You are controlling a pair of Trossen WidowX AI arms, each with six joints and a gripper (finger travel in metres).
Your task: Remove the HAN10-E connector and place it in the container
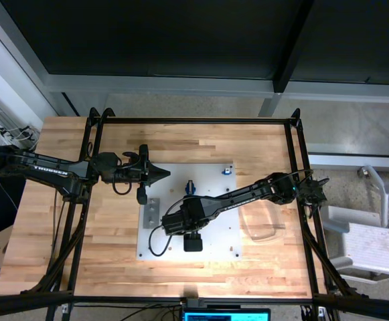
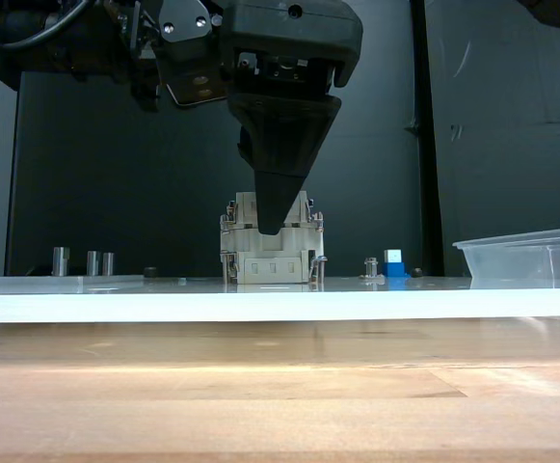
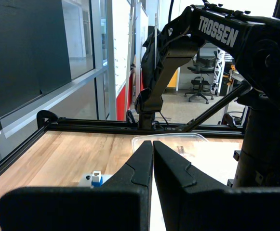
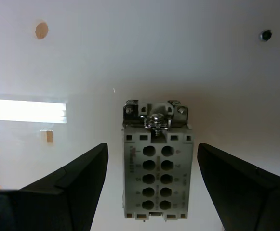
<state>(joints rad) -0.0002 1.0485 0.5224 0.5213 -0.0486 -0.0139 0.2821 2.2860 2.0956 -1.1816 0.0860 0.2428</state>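
Two black robot arms over a wooden table [image 1: 114, 227] w/ a white board [image 1: 221, 234] at its centre. "TROSSEN" is printed in white on the left arm in the high view, and again on the right arm as seen by the left wrist cam. No other writing is legible.

The HAN10-E connector [image 4: 158, 168] is a beige-grey block that stands upright on the white board, near its middle. It has 10 round pin holes, in 2 rows of 5, and 1 metal screw at one end.

The right gripper [image 4: 152, 147] points straight down over the connector. Its jaws are wide apart, one on each side of the block, w/ clear gaps and no contact. In the low view its tips hang in front of the connector's [image 2: 272, 253] upper part.

The left gripper [image 1: 166, 174] is off to the left of the board's far half, held level above it. Its jaws are pressed together w/ nothing btwn them.

There is 1 clear container [image 1: 264, 224], on the wood just right of the board. A grey plate [image 1: 152, 212] lies at the board's left edge. The low view shows 3 short metal pegs [image 2: 93, 262] at the left and 1 small blue part [image 2: 393, 262] right of the connector.
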